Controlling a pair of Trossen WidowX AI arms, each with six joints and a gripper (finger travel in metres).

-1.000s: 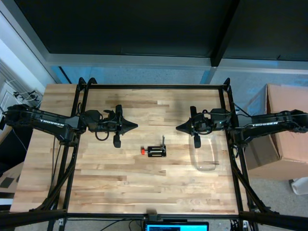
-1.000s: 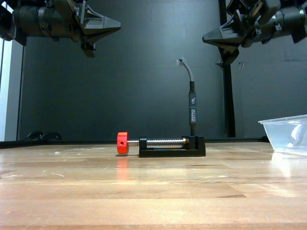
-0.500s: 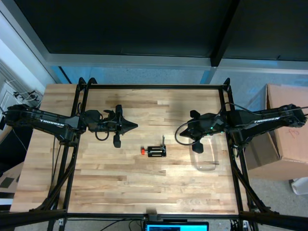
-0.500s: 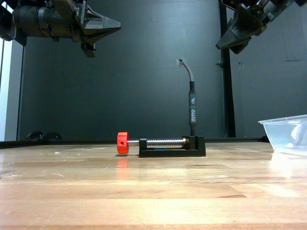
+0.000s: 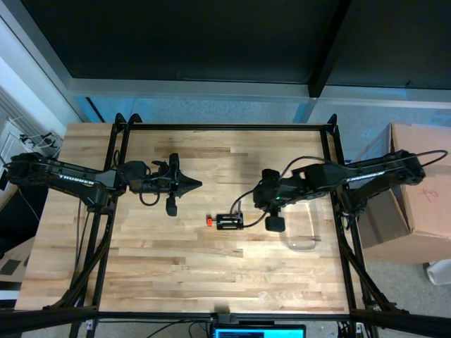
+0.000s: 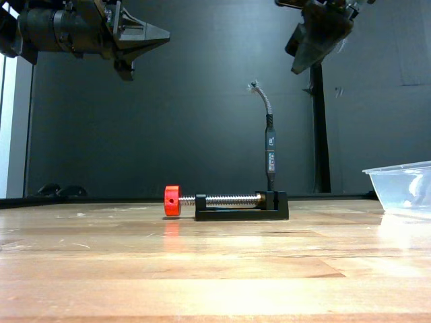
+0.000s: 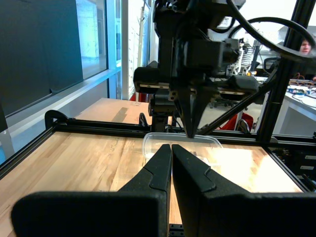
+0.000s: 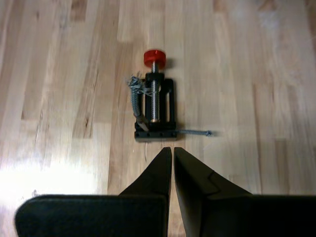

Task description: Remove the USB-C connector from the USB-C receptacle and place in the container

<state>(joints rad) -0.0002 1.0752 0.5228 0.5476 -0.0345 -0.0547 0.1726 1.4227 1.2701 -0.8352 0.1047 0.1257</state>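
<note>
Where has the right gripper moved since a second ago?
Yes. The right gripper tipped downward and shifted left, from the container toward the vise. Left gripper unmoved.

My left gripper (image 5: 196, 184) hangs high at my left, level and pointing inward, fingers pressed together. My right gripper (image 5: 248, 200) reaches inward, tilted downward, fingers likewise pressed together.

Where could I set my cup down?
Bare wood: the table's near strip before the vise, and the far strip at the back edge. Crowded middle: USB-C connector upright in the vise, right hand high, just right of it, container further right; left hand high, left of the vise.
</note>
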